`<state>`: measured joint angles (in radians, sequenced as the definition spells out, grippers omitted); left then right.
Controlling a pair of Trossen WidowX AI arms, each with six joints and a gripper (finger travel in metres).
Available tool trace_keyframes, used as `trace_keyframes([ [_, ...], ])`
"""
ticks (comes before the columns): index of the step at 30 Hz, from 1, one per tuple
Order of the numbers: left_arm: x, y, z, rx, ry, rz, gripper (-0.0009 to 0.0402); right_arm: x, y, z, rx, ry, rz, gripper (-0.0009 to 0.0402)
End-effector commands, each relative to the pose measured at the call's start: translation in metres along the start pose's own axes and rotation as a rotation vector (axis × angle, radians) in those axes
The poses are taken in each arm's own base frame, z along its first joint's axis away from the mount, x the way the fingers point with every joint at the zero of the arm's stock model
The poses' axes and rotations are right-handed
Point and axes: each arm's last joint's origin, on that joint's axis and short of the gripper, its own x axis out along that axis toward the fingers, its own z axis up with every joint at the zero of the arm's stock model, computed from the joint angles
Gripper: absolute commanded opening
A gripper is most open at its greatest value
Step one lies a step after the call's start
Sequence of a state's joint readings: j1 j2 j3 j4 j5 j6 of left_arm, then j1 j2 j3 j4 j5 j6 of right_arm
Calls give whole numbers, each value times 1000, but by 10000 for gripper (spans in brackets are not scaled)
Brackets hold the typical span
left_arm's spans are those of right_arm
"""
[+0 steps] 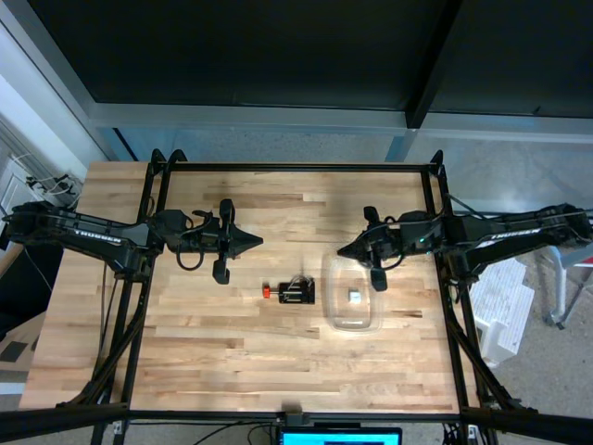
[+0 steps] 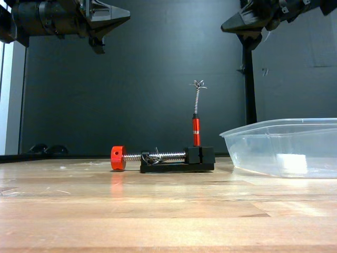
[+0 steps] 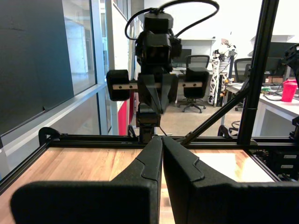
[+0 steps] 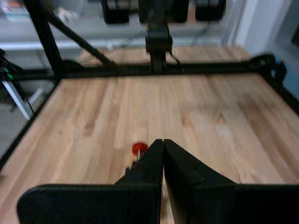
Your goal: Pick the RCA connector and install on taskboard
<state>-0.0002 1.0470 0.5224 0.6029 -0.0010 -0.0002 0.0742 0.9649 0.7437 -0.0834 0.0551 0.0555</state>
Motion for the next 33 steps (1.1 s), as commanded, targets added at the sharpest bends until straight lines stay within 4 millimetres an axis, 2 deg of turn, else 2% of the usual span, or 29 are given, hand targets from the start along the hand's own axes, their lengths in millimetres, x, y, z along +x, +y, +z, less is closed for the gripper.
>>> trace_keyframes([
  [1,0,0,0,0,0,0,0,-7,-6,-3,-9,-86,-16,-1],
  [13,0,0,0,0,0,0,0,-22,-26,-23,16,-274,-36,0],
  [22,0,0,0,0,0,0,0,-22,-28,-29,26,-339,-24,0],
  [33,0,0,0,0,0,0,0,-20,-28,-30,30,-320,-31,0],
])
